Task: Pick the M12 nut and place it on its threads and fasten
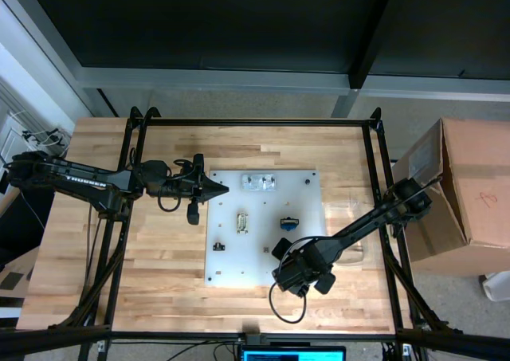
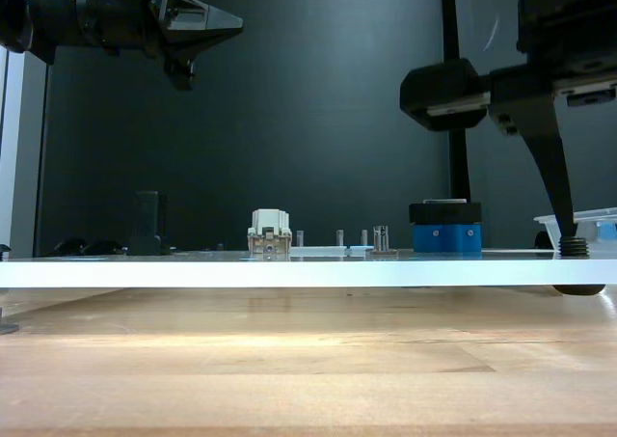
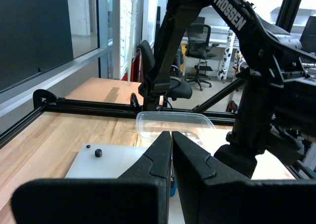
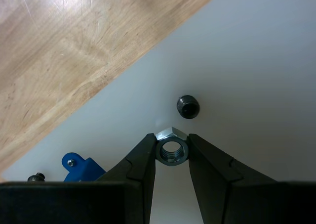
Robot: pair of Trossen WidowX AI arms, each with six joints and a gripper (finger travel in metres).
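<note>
Two pincers: we see the right pincer (image 4: 171, 156) low over the white board (image 4: 256, 61), the left pincer (image 3: 172, 152) up high, fingers pressed together.
Nut: the small silver nut (image 4: 172, 150) is pinched between the right fingertips (image 4: 147, 152), just beside its black stud (image 4: 188, 107), not on it.
Looks: shiny, six-sided, ribbed hole; smooth board, wooden worktop (image 4: 59, 51).

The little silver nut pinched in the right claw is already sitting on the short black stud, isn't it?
Not yet. The right wrist view shows the small silver hexagonal nut pinched in the right claw, beside the short black ribbed stud, not on it. The left claw hovers shut above the left edge of the white board.
</note>
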